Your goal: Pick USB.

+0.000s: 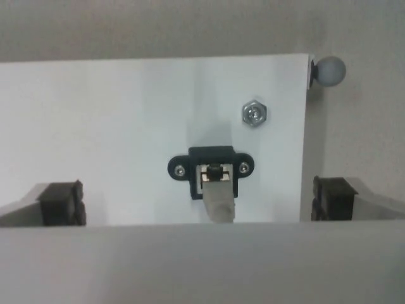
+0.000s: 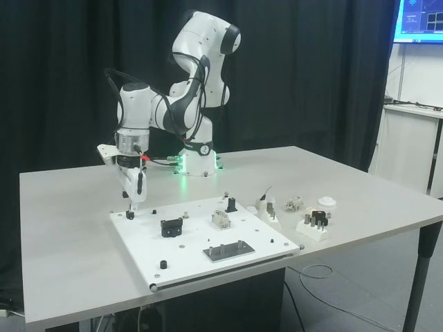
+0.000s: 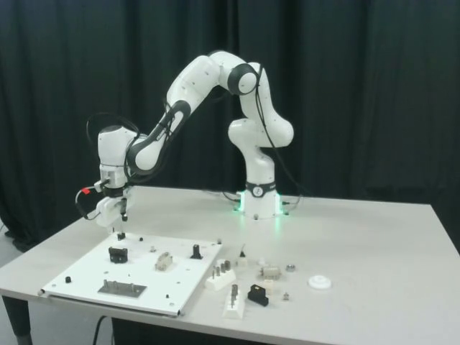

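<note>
In the wrist view a black socket mount (image 1: 211, 166) is screwed to the white board (image 1: 95, 126), with a grey plug (image 1: 217, 197) and its cable seated in it. My gripper (image 1: 196, 202) is open. Its black fingertips (image 1: 62, 202) stand far apart on either side of the plug and hold nothing. From the room views, the gripper (image 2: 136, 188) hangs a little above the board's far left corner, close to the black mount (image 2: 171, 226). The same gripper (image 3: 118, 214) hovers just above that mount (image 3: 117, 254). The plug itself is too small to make out in the room views.
A hex nut (image 1: 254, 113) and a grey knob (image 1: 330, 70) at the board's corner lie near the mount. The board (image 2: 201, 266) also carries a small block (image 2: 221, 218), a black post (image 2: 230, 204) and a grey plate (image 2: 228, 250). White part holders (image 2: 315, 225) stand to its right.
</note>
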`<state>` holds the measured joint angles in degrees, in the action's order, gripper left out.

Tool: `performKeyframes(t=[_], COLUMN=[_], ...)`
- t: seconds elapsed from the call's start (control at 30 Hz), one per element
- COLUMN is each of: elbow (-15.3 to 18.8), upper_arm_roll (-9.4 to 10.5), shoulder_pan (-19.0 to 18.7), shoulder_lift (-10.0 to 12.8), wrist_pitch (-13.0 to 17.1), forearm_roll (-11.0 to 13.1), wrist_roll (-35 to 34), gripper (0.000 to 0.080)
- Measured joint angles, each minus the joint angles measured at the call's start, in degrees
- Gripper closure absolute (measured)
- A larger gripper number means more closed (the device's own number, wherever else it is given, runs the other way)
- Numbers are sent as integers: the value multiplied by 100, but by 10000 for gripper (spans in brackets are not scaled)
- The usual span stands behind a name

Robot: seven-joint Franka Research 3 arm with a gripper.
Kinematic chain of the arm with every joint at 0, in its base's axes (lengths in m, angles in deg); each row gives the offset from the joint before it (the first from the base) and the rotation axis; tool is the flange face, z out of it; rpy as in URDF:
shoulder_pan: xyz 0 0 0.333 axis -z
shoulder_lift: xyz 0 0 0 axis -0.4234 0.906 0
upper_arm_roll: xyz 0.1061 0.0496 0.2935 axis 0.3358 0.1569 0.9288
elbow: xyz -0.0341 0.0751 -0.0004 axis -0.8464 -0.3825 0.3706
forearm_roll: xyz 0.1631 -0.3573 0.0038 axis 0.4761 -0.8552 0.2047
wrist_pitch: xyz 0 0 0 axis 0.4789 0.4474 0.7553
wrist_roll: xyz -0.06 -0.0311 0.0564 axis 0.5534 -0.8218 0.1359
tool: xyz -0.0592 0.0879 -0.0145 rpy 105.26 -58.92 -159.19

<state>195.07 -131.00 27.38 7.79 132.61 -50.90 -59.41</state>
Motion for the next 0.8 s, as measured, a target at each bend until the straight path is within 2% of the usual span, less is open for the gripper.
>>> performKeyframes(t=[0.8], elbow=[-44], upper_arm_roll=[25], shoulder_pan=[8], shoulder_lift=[8], wrist_pitch=[0], forearm_roll=[20], wrist_roll=[-84], gripper=[3])
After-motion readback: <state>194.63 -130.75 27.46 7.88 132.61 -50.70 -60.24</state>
